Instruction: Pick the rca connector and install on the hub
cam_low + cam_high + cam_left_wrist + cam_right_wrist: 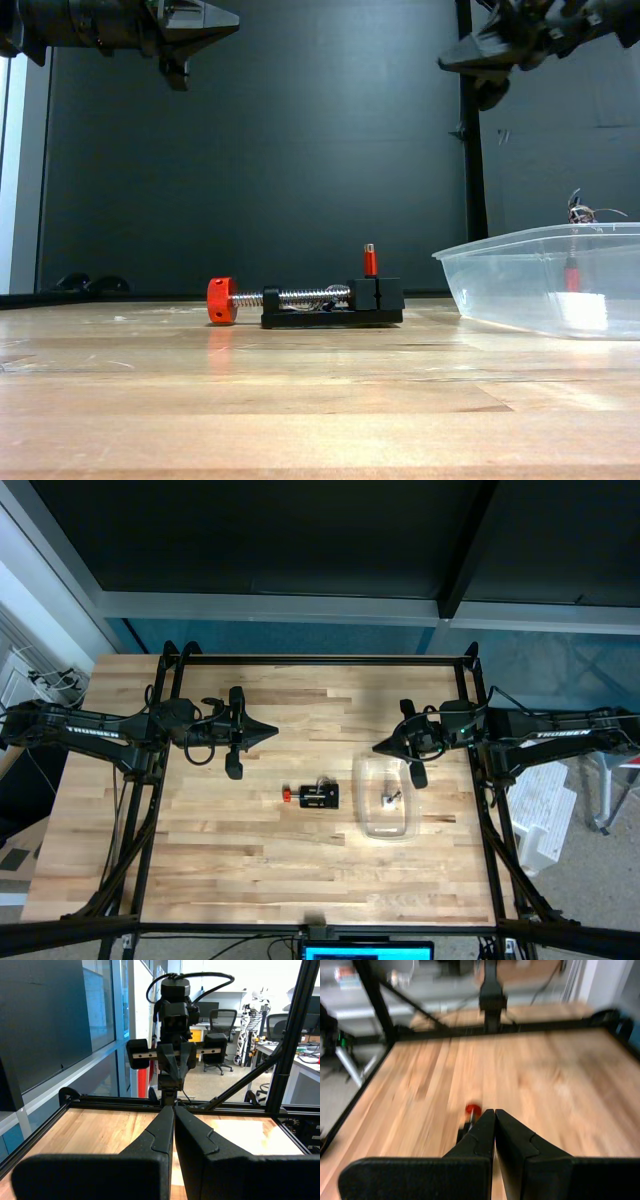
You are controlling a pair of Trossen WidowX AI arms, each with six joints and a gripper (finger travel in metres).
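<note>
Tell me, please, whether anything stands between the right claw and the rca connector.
Nothing visible from above: the shut right claw hovers near the open clear plastic tray holding the tiny dark grey rca connector. The shut left claw hovers farther left.

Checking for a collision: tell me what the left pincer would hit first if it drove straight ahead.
Likely the right pincer, which faces it across the table; the left pincer, shut, hovers high, and the gap between looks free.

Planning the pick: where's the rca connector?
High view: rca connector lies in the clear tray right of the hub; right hand hovers past its far edge, left hand farther left.
</note>
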